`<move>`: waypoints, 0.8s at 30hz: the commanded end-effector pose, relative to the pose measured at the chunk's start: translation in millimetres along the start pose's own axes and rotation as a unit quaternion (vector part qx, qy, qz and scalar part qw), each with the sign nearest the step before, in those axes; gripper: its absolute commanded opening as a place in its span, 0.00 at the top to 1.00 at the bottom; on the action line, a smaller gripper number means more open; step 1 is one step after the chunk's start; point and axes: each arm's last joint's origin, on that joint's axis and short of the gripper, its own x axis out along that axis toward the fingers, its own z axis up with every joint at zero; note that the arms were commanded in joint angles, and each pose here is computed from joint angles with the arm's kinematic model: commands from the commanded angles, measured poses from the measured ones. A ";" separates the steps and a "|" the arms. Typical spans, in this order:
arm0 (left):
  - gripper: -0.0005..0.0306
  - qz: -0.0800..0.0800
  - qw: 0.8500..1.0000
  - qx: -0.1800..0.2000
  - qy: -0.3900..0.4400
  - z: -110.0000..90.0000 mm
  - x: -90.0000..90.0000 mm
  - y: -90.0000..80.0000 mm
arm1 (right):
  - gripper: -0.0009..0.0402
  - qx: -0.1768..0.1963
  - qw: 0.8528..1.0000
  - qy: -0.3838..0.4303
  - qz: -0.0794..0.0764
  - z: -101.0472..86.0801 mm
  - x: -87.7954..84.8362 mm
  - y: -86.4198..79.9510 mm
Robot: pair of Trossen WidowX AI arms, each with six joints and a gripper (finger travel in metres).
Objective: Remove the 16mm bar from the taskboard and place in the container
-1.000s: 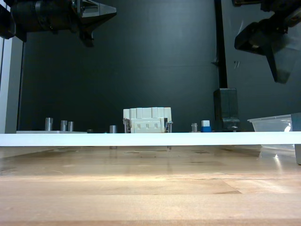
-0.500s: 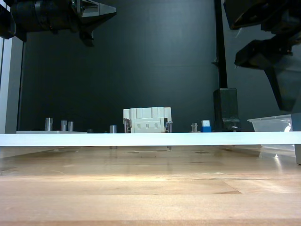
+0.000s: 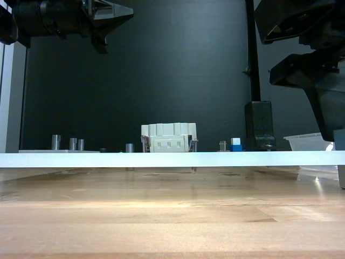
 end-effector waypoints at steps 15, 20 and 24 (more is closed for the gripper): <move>0.98 0.000 1.000 0.000 0.000 0.0 0.0 0.1 | 0.55 -0.003 1.000 0.002 -0.001 -2.1 2.4 0.1; 0.98 0.000 1.000 0.000 0.000 0.0 0.0 0.1 | 0.55 -0.003 1.000 0.006 -0.002 -3.9 4.3 -0.5; 0.98 0.000 1.000 0.000 0.000 0.0 0.0 0.1 | 0.58 -0.004 1.000 0.008 -0.003 -4.6 4.8 -0.7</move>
